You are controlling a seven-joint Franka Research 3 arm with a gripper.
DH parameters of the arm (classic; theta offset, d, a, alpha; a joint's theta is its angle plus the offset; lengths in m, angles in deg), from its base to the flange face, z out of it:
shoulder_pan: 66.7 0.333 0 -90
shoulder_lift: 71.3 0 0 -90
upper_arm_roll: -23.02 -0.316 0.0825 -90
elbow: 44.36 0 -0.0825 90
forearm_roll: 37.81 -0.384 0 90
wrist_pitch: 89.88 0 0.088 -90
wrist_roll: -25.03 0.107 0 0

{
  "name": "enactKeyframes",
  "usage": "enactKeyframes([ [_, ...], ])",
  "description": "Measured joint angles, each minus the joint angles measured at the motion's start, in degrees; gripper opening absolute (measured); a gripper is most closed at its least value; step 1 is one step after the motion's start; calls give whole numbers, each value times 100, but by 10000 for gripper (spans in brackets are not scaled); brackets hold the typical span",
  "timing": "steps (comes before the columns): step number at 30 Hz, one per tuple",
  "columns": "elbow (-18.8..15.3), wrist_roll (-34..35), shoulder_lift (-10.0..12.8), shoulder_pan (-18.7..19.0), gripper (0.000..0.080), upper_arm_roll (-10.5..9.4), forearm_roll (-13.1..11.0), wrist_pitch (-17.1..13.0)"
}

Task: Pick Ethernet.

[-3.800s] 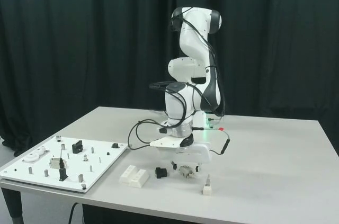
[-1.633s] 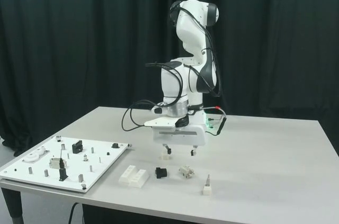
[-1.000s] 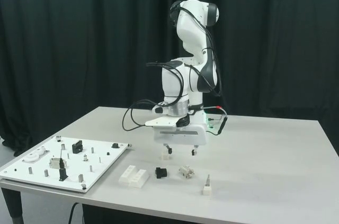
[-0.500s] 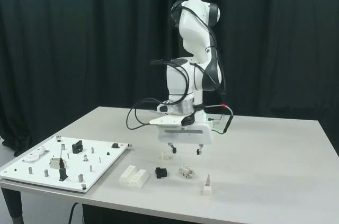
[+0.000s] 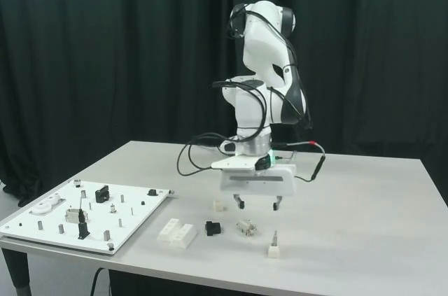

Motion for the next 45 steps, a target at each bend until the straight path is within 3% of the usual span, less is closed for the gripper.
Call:
enactKeyframes([
  [22, 966, 105, 1083, 200, 800, -93, -8, -58],
  [45, 1345, 193, 1485, 198, 800, -105, -12, -3],
])
